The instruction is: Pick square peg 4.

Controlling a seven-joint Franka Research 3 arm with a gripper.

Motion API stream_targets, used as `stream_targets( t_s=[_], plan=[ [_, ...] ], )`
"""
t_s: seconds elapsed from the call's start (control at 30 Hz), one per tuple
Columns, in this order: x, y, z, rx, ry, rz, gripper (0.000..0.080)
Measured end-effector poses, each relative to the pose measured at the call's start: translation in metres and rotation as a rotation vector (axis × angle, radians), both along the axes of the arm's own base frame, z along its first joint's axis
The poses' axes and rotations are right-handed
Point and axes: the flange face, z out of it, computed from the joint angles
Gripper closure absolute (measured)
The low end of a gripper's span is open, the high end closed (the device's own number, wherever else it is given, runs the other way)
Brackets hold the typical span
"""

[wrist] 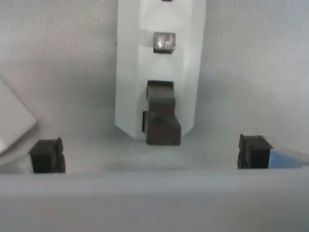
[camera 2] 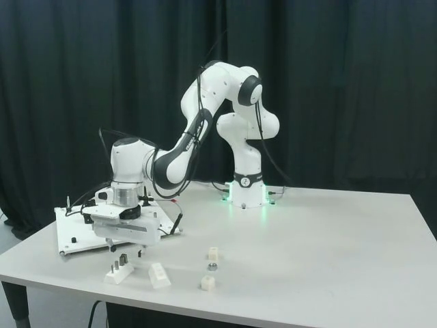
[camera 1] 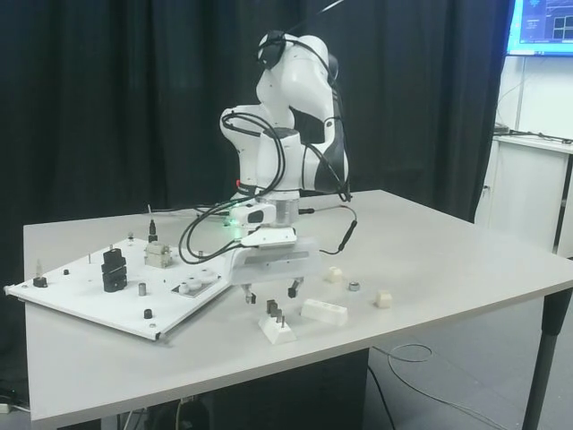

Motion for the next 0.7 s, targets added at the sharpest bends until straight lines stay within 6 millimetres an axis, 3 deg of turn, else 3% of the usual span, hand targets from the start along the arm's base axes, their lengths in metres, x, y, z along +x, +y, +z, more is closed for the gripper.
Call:
stream_targets(
  t_s=[0.7],
  plan=[
    [0.007, -0.001, -0.017, 0.008, -0.022, -0.017, 0.0003]
  ],
)
